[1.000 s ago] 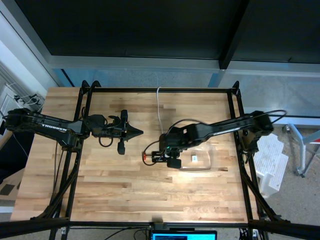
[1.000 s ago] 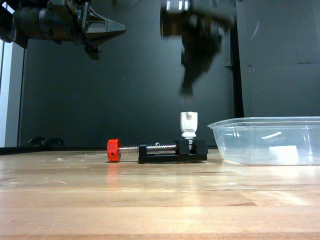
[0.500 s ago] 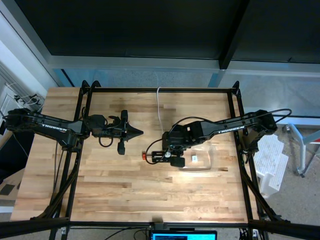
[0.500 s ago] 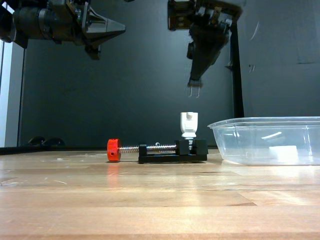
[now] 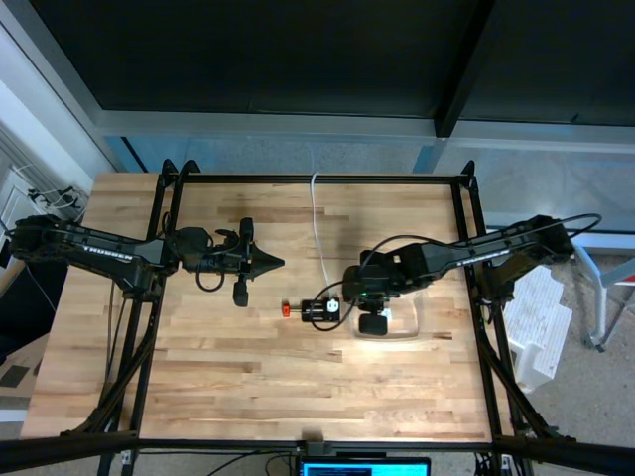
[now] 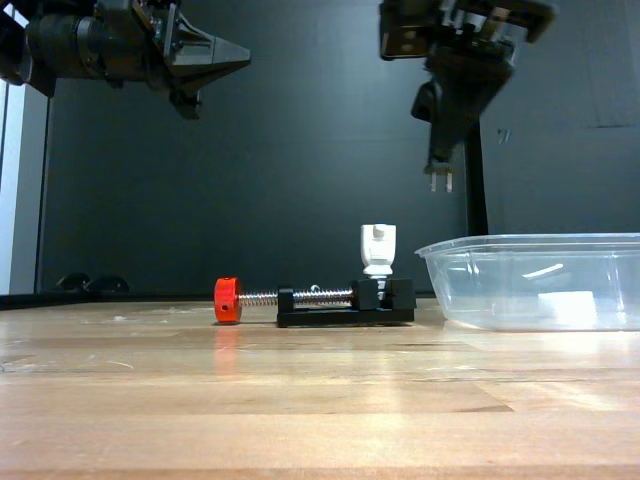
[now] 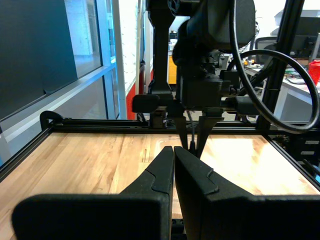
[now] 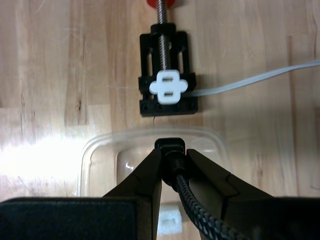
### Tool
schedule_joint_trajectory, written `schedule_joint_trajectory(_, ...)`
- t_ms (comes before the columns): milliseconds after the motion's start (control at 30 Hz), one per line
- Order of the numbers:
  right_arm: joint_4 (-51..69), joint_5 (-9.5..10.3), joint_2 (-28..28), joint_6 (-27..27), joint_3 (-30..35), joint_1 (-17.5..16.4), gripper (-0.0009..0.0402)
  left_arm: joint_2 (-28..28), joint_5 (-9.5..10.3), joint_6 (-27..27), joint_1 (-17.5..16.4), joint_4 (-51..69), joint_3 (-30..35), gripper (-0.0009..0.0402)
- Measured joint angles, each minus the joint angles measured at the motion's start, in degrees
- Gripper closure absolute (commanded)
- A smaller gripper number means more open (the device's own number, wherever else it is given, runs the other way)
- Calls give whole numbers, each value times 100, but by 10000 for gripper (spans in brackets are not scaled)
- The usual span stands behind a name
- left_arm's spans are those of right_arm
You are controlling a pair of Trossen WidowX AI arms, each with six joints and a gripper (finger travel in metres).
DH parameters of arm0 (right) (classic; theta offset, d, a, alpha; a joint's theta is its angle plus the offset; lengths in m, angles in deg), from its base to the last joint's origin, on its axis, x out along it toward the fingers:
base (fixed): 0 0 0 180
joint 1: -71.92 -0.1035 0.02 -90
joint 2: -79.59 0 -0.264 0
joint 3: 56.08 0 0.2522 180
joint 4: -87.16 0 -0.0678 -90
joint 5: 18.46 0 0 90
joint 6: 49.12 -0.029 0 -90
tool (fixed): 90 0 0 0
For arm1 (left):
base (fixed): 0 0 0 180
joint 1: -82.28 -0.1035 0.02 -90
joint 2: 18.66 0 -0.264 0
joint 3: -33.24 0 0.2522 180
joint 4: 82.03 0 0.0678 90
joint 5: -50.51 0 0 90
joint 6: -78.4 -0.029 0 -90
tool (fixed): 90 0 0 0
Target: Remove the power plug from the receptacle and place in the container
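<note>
My right gripper is shut on the power plug, a slim black piece hanging in the air with two metal prongs pointing down. It hovers just over the rim of the container nearest the receptacle. In the right wrist view the power plug sits between the fingers above the container, and the receptacle shows its bare white socket face. From above, the right gripper lies between the receptacle and the container. My left gripper is shut, raised and parked to the left.
A long white cable runs from the receptacle to the table's far edge. A small white square piece lies inside the container. A black metal frame borders the table. The left gripper faces the right arm across the board.
The right gripper has carried the power plug to the right, from above the receptacle's white socket to over the container's near rim. The left arm has not moved.
</note>
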Motion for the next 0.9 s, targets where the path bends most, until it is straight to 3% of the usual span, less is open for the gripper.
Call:
schedule_joint_trajectory(300,-848,-2,647,-125,-1300,-105,393,0,2,0,0,2,-2,393)
schedule_joint_trajectory(900,-2378,-2,1322,-155,-2898,-310,393,0,0,0,0,0,-2,393)
